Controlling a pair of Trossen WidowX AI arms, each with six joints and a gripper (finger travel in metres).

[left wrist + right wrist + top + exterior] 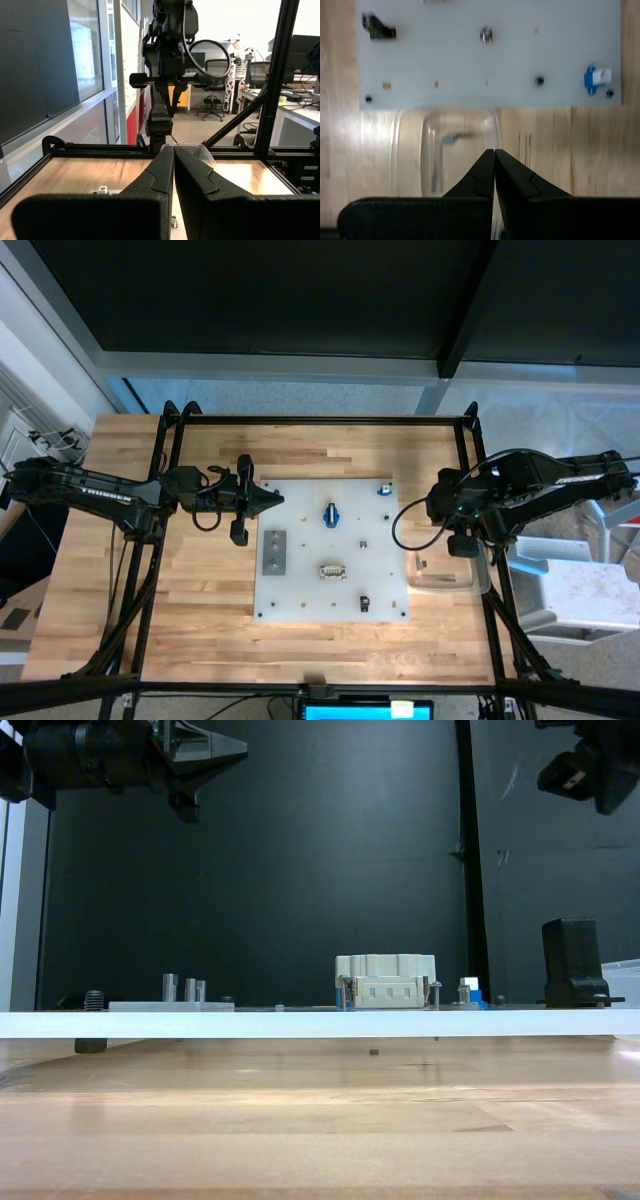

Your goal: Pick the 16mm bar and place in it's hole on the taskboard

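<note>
Right end effector [494, 150] over bin [396, 150]; left [173, 148] aloft

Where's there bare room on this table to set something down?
Bare: the table between taskboard and near edge. Crowded: board's middle; the clear tray holds what may be the 16mm bar. Left gripper, shut, hangs over the board's left edge; right gripper, shut, over the tray.

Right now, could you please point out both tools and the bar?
left tool [278, 497]: high view, closed tips, above the board's [300, 590] left edge.
right tool [494, 151]: right wrist view, closed tips, above the tray [396, 150].
bar [452, 136]: right wrist view, its middle, lying free in tray.
</note>
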